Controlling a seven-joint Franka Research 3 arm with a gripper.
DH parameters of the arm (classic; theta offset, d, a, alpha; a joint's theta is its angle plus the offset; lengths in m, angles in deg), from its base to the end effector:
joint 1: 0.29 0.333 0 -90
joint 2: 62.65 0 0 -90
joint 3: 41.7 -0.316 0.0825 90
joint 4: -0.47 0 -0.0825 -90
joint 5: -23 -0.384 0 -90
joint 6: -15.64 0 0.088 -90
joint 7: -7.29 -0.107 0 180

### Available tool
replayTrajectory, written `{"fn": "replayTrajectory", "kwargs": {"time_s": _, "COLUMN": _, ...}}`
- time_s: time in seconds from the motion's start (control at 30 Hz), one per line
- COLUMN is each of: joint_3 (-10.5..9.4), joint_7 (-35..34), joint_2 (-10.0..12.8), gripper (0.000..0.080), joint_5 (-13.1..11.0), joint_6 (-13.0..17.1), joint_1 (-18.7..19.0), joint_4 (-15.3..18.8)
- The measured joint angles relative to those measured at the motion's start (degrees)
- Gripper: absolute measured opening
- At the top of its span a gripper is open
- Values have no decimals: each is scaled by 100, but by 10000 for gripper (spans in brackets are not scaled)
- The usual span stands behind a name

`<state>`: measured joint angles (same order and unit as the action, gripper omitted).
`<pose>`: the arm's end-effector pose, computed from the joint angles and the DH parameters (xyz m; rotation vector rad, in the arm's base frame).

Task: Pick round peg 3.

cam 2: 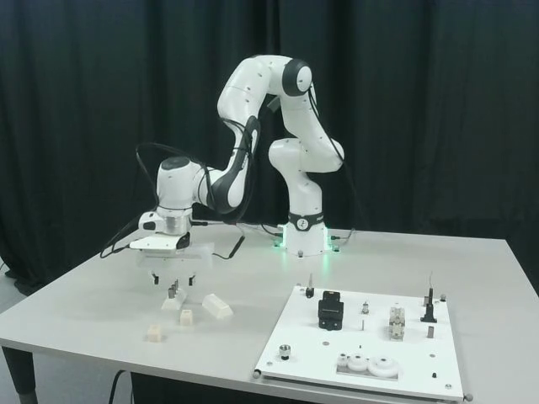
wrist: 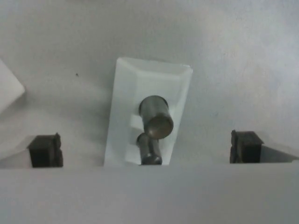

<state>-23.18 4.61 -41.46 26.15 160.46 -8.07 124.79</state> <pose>0.5069 -0.2502 0.2305 2.9245 -0.6541 -0.0386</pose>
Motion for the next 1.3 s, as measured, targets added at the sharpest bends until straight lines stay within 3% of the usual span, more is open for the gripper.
{"fn": "replayTrajectory", "kwargs": {"time_s": 0.7, "joint_3": 150, "joint_7": 379, "joint_2": 390, "gripper": 800, "joint_5": -383, "joint_6": 0, "joint_1": 0, "joint_4": -158}}
{"fn": "replayTrajectory", "kwargs": {"time_s": 1.3, "joint_3": 178, "joint_7": 432, "joint_2": 471, "gripper": 800, "joint_5": -408, "joint_6": 20, "joint_1": 0, "joint_4": -173}}
